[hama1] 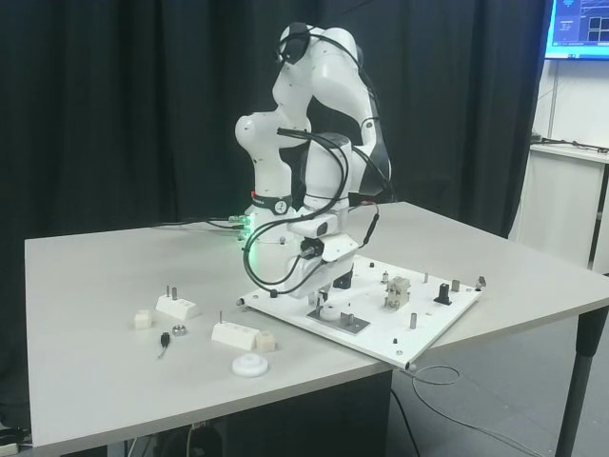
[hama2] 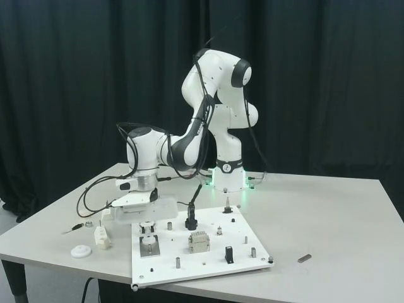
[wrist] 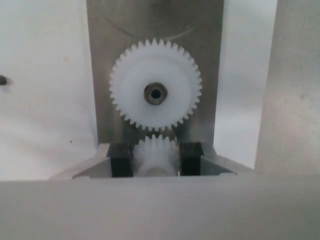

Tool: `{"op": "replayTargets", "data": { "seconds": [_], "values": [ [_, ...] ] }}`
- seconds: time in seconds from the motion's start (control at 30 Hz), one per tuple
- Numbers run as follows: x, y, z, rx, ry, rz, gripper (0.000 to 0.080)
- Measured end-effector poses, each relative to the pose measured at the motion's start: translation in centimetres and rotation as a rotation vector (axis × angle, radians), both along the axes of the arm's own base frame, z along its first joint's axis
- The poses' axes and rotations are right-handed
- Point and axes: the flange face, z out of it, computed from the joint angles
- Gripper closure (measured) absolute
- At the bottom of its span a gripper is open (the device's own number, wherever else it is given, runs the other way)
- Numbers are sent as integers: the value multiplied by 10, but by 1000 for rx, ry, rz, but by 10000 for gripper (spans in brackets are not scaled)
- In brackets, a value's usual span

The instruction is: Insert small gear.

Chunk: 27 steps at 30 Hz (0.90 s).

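In the wrist view the small white gear [wrist: 156,151] sits between two black finger pads [wrist: 121,159], and my gripper [wrist: 156,161] is shut on it. Its teeth meet those of the large white gear [wrist: 156,85], which lies flat on a grey metal plate [wrist: 202,35] with a peg through its hub. The peg under the small gear is hidden. From the room cameras my gripper [hama1: 329,293] [hama2: 146,226] reaches down onto that plate [hama1: 350,324] [hama2: 150,251] at the near-left corner of the white board [hama1: 428,319] [hama2: 208,265].
The board carries a connector block [hama1: 396,290] [hama2: 198,242], black fixtures [hama1: 443,292] [hama2: 229,254] and several pegs. Off the board lie white blocks [hama1: 178,307] [hama1: 240,334], a round white disc [hama1: 250,366] [hama2: 81,251] and a small grey bar [hama2: 304,257].
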Motion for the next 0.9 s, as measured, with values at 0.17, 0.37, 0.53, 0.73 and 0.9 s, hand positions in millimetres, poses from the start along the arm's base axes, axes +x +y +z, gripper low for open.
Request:
{"op": "replayTargets", "data": {
  "seconds": [0.17,0.37,0.53,0.73,0.9],
  "values": [
    [3,0,-1,-4,14,-11,606],
    [4,0,-1,-3,25,-41,606],
    [5,0,-1,-4,33,-36,606],
    [8,2,-1,-13,46,9,606],
    [9,2,-1,-16,55,27,606]
  ]
}}
